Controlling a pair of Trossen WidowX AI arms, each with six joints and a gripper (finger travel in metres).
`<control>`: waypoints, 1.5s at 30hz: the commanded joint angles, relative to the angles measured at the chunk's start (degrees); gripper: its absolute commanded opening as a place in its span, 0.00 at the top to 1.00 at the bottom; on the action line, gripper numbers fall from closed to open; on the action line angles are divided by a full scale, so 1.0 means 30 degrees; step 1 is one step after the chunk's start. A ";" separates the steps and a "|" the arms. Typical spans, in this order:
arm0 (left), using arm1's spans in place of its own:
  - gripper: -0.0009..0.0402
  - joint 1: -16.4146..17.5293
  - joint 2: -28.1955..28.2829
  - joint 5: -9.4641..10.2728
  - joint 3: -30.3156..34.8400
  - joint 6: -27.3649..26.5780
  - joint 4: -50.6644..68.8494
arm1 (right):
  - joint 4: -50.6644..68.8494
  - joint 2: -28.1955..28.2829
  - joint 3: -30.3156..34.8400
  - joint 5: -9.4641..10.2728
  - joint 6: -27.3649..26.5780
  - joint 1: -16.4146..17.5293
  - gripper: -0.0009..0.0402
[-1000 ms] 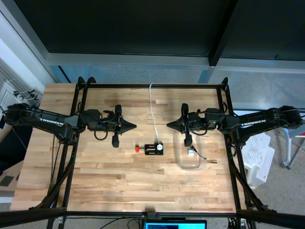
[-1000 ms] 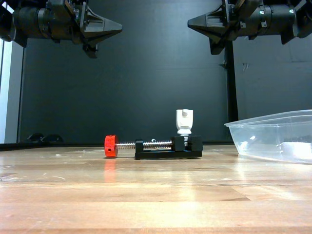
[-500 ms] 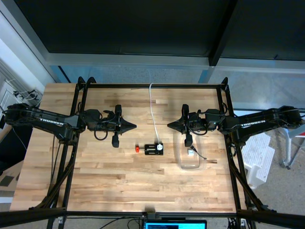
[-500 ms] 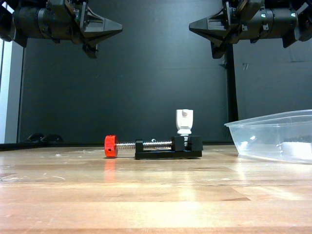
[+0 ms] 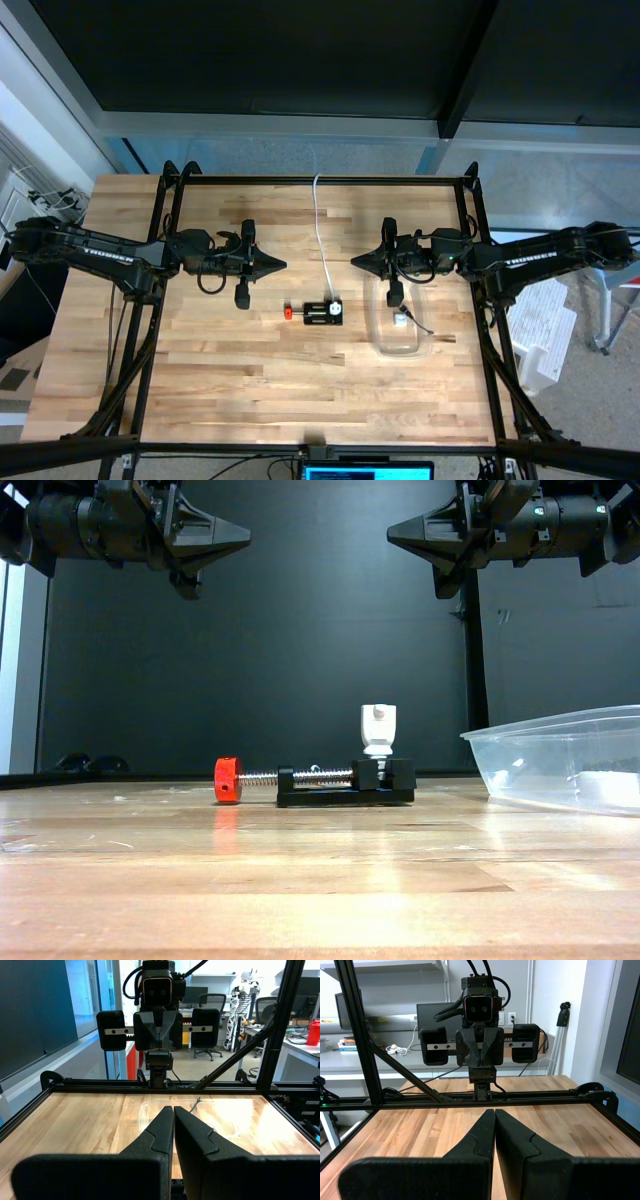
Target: Remove the power plug from the receptacle and place in the container
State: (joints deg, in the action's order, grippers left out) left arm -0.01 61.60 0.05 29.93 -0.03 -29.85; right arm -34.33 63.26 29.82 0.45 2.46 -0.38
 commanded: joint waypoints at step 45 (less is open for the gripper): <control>0.98 0.0000 0.0000 -0.0007 0.0007 0.0007 -0.0007 | 0.0291 0.0022 0.0029 0.0000 0.0022 0.0007 0.98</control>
State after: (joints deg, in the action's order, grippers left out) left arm -0.01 61.60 0.05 29.95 -0.01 -29.87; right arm -33.45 63.31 29.89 0.45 2.55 -0.38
